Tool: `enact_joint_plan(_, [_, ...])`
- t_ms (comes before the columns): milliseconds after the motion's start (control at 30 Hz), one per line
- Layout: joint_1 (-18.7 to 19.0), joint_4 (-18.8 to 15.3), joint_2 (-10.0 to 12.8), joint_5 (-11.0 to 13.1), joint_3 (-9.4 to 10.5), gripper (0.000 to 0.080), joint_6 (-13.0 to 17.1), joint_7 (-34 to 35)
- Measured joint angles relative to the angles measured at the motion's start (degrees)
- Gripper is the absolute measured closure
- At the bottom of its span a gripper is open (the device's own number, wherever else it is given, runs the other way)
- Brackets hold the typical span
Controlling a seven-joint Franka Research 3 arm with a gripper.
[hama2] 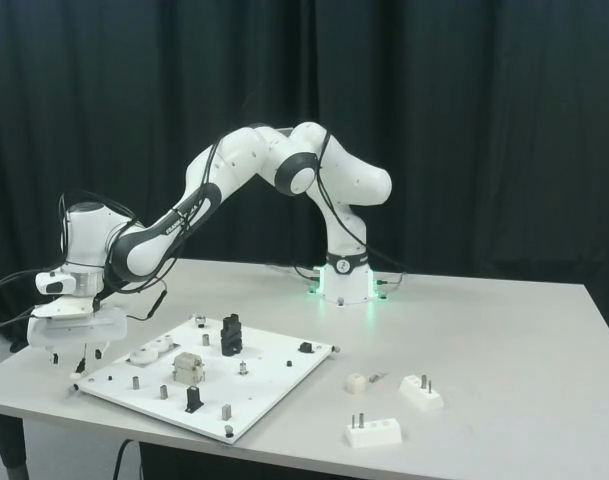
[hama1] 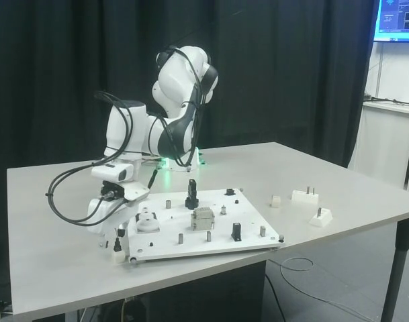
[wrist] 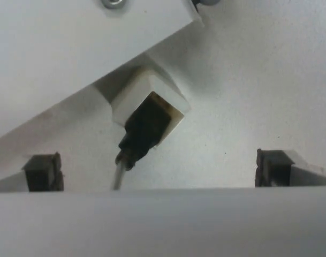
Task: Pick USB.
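White blocks (hama1: 305, 196) on grey table (hama1: 50, 201) beside board (hama1: 211, 238).

The first room view stands off the table's (hama1: 50, 221) front corner, somewhat above it, facing the white board (hama1: 204, 235) and the arm (hama1: 170, 114) behind it. The second room view looks from farther off along another side, level with the arm (hama2: 284, 170). Both share arm, board (hama2: 214, 385) and table (hama2: 504, 340). The wrist view looks straight down, very near the board's edge (wrist: 71, 43).
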Motion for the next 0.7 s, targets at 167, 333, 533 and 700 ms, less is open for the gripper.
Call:
enact_joint_plan(167, [-0.02,0.0,0.0,-0.01,0.08,0.0003,0.07,-1.66])
enact_joint_plan(333, [-0.05,0.0,0.01,-0.01,0.15,0.0003,0.17,-2.21])
enact_joint_plan(533, [-0.11,0.0,0.02,-0.01,0.23,0.0003,0.25,-3.0])
enact_joint_plan(700, [-0.34,0.0,0.02,-0.01,0.66,0.0003,0.39,-3.52])
